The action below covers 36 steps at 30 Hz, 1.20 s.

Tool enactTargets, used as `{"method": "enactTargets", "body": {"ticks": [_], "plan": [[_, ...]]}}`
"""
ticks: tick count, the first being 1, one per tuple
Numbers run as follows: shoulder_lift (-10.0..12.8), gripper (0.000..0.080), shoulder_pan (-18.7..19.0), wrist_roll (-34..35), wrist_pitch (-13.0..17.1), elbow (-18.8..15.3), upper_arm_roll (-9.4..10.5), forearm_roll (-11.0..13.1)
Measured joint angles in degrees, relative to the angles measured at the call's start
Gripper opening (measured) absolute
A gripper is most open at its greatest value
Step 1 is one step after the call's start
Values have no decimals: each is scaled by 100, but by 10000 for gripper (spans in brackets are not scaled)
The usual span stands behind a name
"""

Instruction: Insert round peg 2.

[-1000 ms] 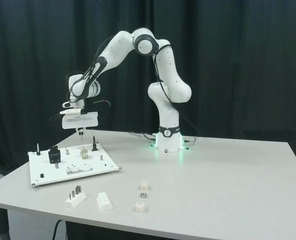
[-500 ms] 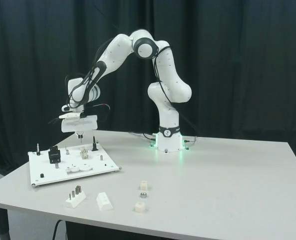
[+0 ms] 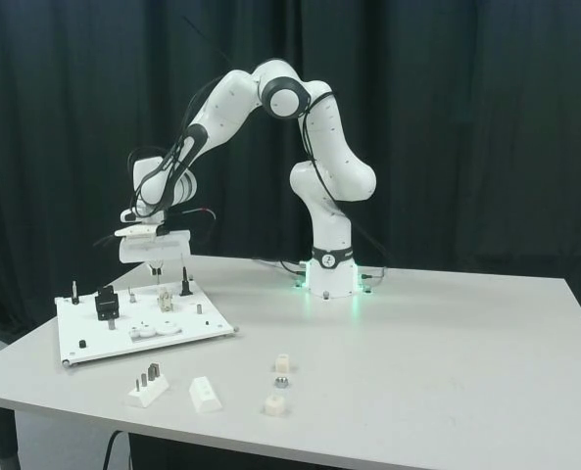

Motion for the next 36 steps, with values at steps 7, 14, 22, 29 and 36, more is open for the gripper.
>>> {"method": "enactTargets", "body": {"ticks": [7, 14, 22, 29, 36], "plan": [[44, 71, 0, 0, 64, 0, 42, 133], [110, 71, -1, -1, 117, 1, 76, 229], [180, 71, -17, -1, 178, 4, 139, 328], [240, 71, -18, -12, 188, 18, 155, 421], [274, 71, -18, -13, 189, 45, 155, 431]]}}
